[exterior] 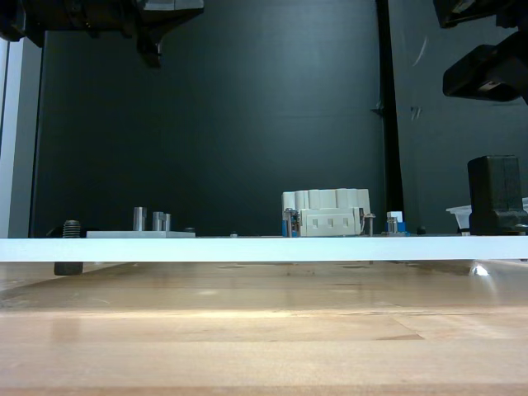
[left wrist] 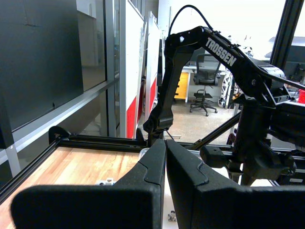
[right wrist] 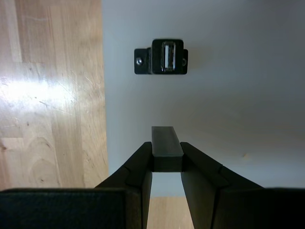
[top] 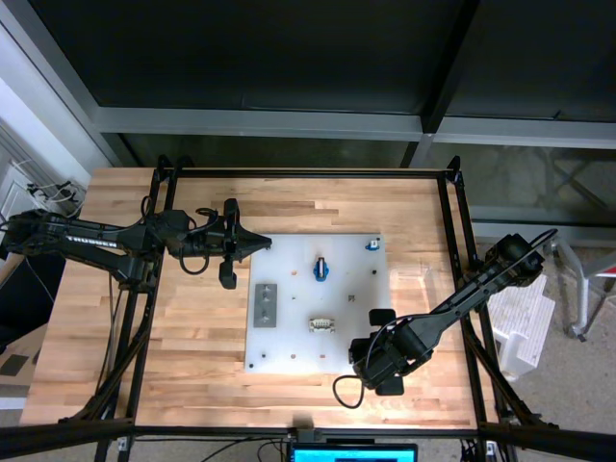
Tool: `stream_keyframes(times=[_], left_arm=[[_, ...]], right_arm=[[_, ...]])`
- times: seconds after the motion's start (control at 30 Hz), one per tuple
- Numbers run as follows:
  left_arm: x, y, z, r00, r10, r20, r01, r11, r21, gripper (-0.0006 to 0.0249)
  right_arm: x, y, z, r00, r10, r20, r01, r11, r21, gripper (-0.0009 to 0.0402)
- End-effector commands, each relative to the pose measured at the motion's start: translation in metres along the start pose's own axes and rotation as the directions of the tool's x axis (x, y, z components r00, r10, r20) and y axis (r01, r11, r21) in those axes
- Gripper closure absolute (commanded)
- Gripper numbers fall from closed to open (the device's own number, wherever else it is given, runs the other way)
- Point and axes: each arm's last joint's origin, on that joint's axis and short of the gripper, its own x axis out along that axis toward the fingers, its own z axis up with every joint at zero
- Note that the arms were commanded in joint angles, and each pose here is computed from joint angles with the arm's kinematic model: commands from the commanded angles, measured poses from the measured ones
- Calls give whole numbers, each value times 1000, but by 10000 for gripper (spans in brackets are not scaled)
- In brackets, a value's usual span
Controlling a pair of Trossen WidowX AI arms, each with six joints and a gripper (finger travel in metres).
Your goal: Pick the 16mm bar and install on taskboard
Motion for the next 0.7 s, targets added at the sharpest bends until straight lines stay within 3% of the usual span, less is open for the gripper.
stream_keyframes(times=[0.03,0.7], left_arm=[[0,0,0,1000,0,0,0,1000,0,243],[0,0,0,1000,0,0,0,1000,0,243]], right_arm=[[2,0,-1,1000,4,2,-4,1000,1,393],[5,1,-2,1000,7,6,-7,1000,13,393]])
